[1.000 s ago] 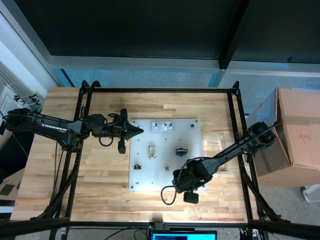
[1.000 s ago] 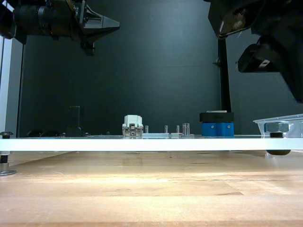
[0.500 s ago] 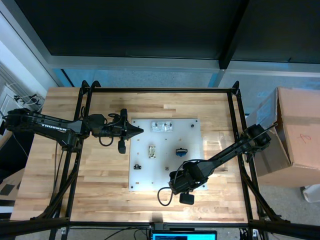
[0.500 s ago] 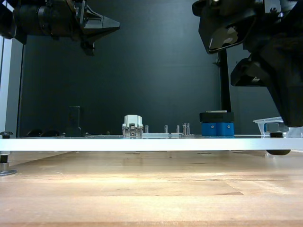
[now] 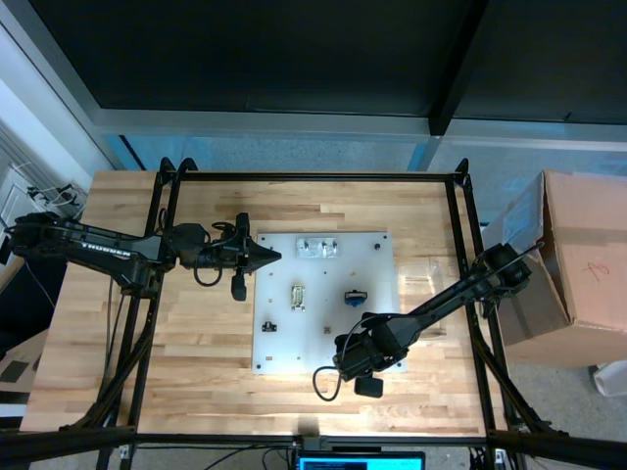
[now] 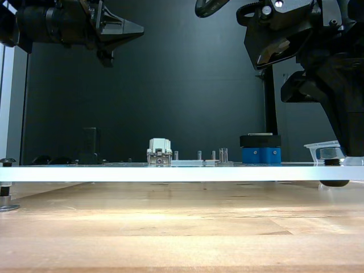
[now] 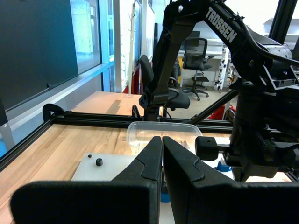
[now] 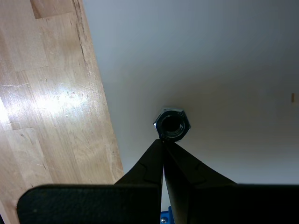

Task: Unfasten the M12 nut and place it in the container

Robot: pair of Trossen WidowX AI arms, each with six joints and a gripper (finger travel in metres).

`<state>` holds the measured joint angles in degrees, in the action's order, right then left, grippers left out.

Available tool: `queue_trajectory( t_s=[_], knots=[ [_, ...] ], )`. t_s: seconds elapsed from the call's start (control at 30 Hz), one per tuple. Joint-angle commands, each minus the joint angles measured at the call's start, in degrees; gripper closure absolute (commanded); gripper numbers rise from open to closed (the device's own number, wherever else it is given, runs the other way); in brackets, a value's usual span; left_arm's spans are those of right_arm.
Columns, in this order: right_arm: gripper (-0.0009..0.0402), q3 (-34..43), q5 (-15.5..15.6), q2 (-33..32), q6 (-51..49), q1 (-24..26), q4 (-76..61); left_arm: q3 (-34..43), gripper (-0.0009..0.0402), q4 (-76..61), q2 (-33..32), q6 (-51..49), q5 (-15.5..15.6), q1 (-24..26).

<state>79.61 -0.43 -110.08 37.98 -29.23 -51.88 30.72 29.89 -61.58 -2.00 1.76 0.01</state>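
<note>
so your surface [image 5: 196, 333] is a pale wood butcher-block top with a black frame [image 5: 313, 177] round it. There's a dark wall behind and a cardboard box [image 5: 578, 259] off the right side

going left to right: your left claw [image 5: 275, 257] hangs high by the left edge of the white board [image 5: 284, 343]. It points inward, fingers pressed together with nothing between them. Mid-board there's a grey connector [image 5: 297, 298] and a blue block [image 5: 355, 298]

then the M12 nut [image 8: 173, 124]. It's near the board's near right edge, and the low view shows it sitting on its stud [image 6: 331, 162]. It's not in the clear container [image 5: 423, 272], which sits on the wood just beside the board's right edge. The nut lies flat with its bore facing straight up at your right wrist camera, so its axis is vertical and its wide faces run level

your right claw [image 8: 163, 141] points down over it, fingers closed on nothing. The tips are right at the nut's rim, can't tell if they touch
</note>
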Motion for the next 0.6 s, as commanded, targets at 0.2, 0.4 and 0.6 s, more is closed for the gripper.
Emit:
queue_trajectory(
  t_s=[0.2, 0.4, 0.6],
  knots=[
    [0.0393, 1.0, -18.3, 1.8, 3.6, -0.1, -6.8, 0.0, 0.0393, 0.0, 0.0, 0.0, 0.0, 0.0],
    [0.0393, 1.3, -16.7, 2.0, 3.6, -0.2, -7.4, 0.0, 0.0393, 0.0, 0.0, 0.0, 0.0, 0.0],
    [0.0393, 4.7, -5.7, 2.1, 3.1, -0.3, -7.2, 0.0, 0.0393, 0.0, 0.0, 0.0, 0.0, 0.0]
  ],
)
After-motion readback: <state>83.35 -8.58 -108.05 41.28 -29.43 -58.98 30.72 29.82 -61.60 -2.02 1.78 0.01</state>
